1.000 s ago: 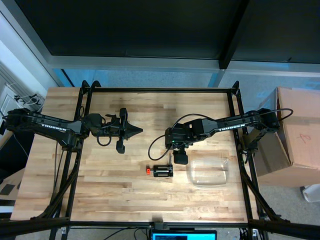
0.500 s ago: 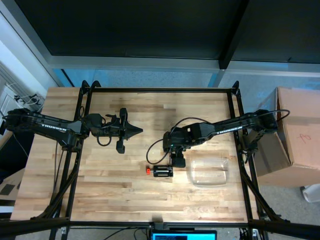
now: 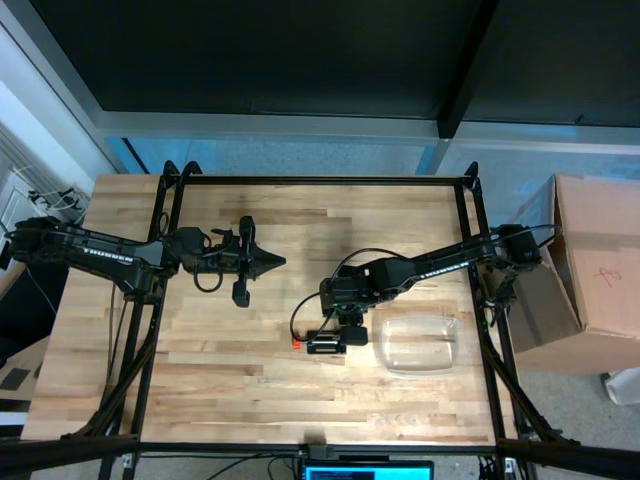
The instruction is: Remove the USB-C connector from the USB-C receptacle and place in the container
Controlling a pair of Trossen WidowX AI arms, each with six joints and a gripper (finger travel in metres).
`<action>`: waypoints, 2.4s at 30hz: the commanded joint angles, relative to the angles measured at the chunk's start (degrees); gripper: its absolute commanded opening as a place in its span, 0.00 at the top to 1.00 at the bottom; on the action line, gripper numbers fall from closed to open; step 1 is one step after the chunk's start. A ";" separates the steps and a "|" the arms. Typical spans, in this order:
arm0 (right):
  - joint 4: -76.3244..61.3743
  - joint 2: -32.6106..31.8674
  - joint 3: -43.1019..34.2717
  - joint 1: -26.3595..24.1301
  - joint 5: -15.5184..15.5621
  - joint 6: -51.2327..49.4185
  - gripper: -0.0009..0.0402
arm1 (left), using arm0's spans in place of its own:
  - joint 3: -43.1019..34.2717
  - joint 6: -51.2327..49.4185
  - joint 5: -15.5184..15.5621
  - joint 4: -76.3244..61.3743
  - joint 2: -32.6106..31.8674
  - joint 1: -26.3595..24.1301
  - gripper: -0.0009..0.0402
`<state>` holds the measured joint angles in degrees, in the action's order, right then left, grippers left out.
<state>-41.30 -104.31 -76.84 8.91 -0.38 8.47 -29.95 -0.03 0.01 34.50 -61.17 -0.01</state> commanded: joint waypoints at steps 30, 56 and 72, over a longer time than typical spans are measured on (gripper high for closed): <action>-6.75 6.25 -0.09 1.49 0.07 2.40 0.98 | 0.00 0.02 0.00 0.02 0.00 0.02 0.98; -17.86 8.52 -10.78 11.34 -1.73 12.28 0.95 | 0.00 0.02 0.00 0.02 0.00 0.00 0.98; -22.29 -4.28 -21.99 11.91 -5.22 13.84 0.45 | 0.00 0.02 0.00 0.02 0.00 0.00 0.98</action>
<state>-63.61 -107.79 -98.56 20.75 -5.32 22.52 -29.93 -0.01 0.01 34.50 -61.14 -0.01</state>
